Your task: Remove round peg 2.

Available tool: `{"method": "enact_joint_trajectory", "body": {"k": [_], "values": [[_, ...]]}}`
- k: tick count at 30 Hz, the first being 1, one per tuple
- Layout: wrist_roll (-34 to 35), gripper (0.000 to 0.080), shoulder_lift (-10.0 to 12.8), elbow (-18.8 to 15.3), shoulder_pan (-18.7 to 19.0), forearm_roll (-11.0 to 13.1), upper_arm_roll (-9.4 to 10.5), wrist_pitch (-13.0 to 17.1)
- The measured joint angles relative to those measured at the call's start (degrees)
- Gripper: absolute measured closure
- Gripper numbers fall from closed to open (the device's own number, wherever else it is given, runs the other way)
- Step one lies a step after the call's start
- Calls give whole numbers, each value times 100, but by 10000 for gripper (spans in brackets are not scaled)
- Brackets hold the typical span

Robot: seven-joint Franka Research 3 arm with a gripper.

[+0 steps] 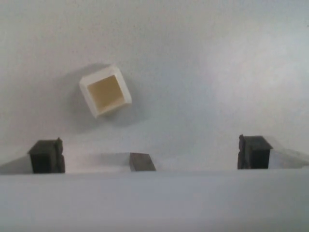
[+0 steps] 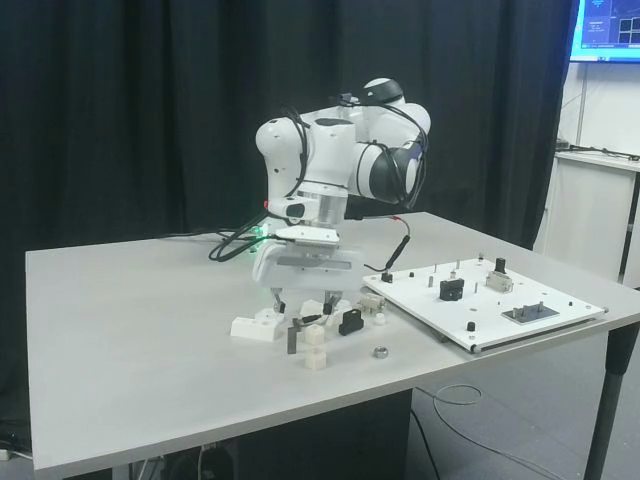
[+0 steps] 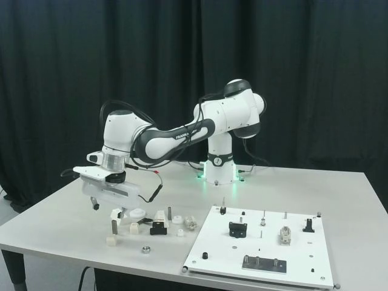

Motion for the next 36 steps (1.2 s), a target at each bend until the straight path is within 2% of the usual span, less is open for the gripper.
{"method": "enact_joint_trajectory", "body": {"k": [18,25,36], "values": [[2,3,-2,59,5,-70,-59,-89],[9,3,-7,97,37,-137,-145,-392],[232,3,-12,94,248,-338,-402,-1104]]}}
